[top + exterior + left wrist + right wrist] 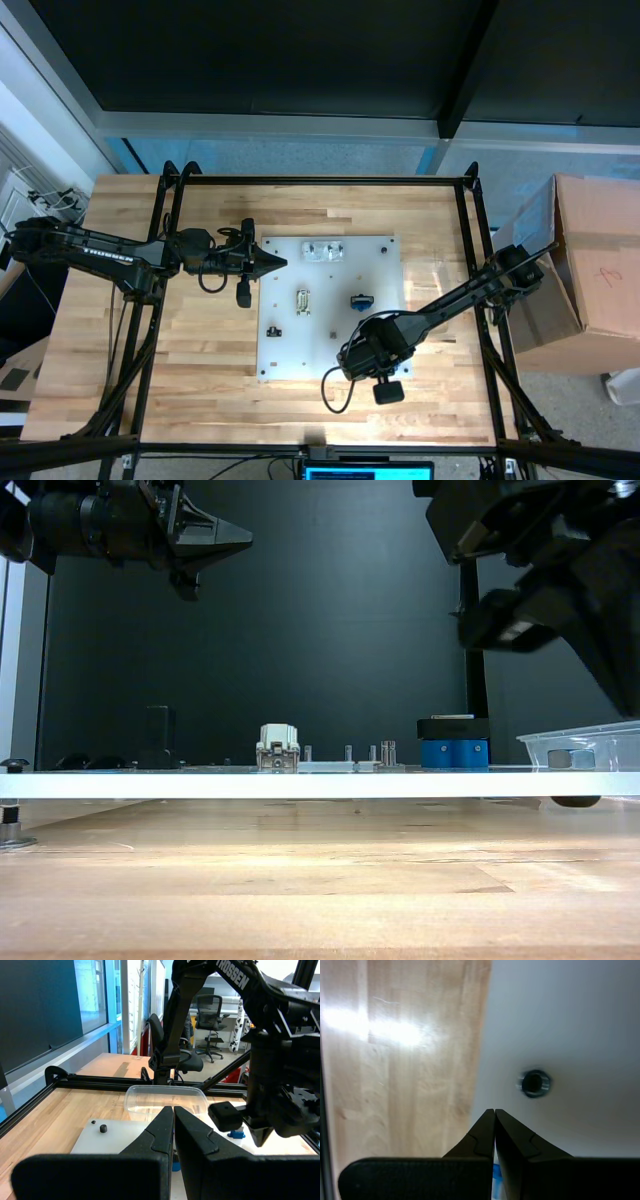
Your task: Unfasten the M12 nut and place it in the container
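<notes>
Your right gripper (pixel 494 1111) is pinched shut on nothing beside the M12 nut (pixel 535 1083), seemingly on its stud (pixel 534 1082); unfastening is not yet done. You'll need to reopen and centre. Left gripper (pixel 173 1109), clenched empty, hovers above the board's (pixel 330 340) left.

High view: above the table's (pixel 200 400) near edge, facing down and away, whole white board (pixel 300 350) in frame. Low view: table-top height, level along the same board. Wrist views — left gripper (pixel 173 1108) looks across that board; right gripper (pixel 495 1110) looks straight down, close over its edge.
</notes>
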Motion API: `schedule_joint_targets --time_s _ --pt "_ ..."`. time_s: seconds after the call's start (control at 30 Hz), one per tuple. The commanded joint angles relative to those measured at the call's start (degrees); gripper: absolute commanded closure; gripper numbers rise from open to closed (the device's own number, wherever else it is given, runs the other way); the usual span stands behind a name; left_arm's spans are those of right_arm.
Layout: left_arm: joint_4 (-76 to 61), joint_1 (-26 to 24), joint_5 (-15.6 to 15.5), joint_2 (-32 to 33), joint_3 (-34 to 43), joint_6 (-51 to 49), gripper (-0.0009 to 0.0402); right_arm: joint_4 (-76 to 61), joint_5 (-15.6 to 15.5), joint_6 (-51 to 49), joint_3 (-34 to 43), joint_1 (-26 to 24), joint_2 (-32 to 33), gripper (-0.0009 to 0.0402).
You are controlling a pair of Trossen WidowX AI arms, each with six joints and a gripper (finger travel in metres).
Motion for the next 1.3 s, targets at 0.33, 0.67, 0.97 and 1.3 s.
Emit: schedule_joint_targets --time_s 0.33,0.67,0.97,1.3 --pt "0.0 0.0 0.02 0.02 0.02 0.0 0.0393 5.14 3.48 3.39 -3.19 0.09 0.44 0.0394" --pt "0.02 0.0 0.02 0.02 0.02 0.0 0.0393 4.04 5.38 3.41 -3.21 -0.02 0.42 0.0394" --pt "0.0 0.0 0.02 0.02 0.02 0.0 0.0393 -1.33 21.14 10.05 -2.67 0.04 -0.87 0.0394" --pt "0.02 0.0 0.02 0.02 0.02 0.0 0.0393 -3.23 13.2 11.69 -1.55 0.11 -2.97 0.0393"
